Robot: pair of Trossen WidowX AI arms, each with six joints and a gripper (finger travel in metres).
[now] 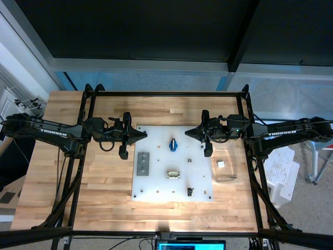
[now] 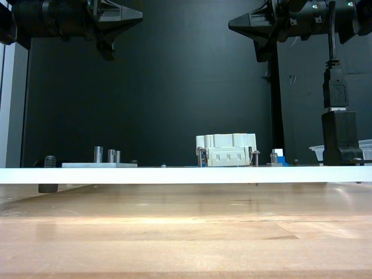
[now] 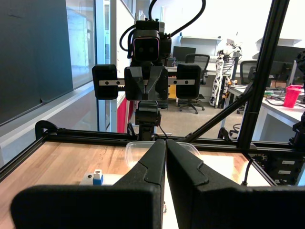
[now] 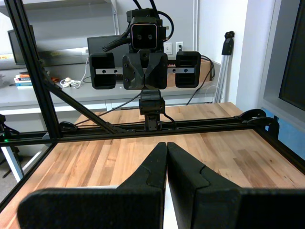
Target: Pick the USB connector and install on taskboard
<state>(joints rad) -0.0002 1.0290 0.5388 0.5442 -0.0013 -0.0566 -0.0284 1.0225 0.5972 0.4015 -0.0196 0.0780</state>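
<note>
In the low view, the left pincer and right pincer, high over the taskboard, are cut off at the top. From above, the USB connector is too small to read.

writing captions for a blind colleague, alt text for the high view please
A white taskboard lies on a wooden table; the left gripper and right gripper, both shut, hover over its far end, pointing at each other. A clear tray sits right of it.

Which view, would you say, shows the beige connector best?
Low view: beige connector large, side-on. High view shows it small; wrist views miss it. Left gripper and right gripper hover shut above the taskboard.
</note>
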